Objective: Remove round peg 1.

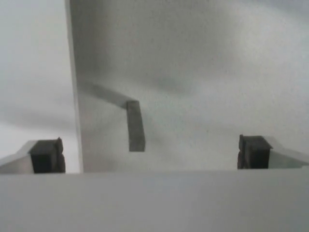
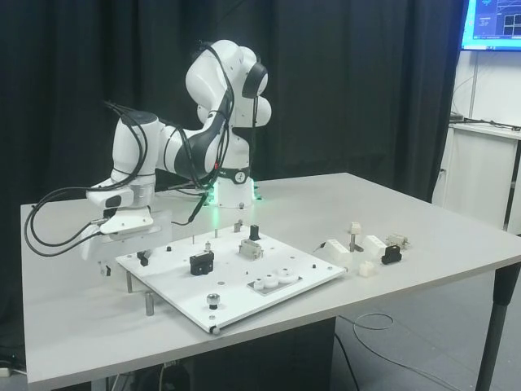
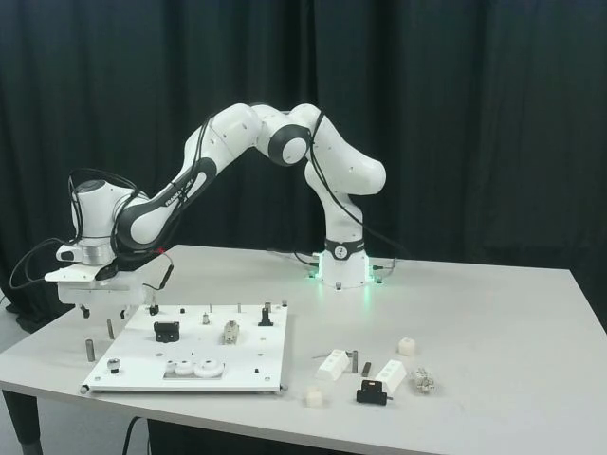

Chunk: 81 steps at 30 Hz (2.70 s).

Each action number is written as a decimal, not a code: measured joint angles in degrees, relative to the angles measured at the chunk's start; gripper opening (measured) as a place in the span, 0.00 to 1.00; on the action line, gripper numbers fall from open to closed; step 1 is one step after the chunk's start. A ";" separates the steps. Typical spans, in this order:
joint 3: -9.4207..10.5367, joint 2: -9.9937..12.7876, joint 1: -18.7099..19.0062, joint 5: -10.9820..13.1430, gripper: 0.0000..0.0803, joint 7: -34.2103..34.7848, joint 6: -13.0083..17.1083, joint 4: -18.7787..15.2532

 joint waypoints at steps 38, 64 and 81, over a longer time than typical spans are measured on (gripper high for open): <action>-0.20 0.00 -0.30 0.03 1.00 0.21 -7.77 5.41; -2.22 -0.67 3.24 0.03 1.00 3.13 -22.30 5.01; -4.43 -6.45 10.77 -1.08 1.00 8.82 -25.41 -8.66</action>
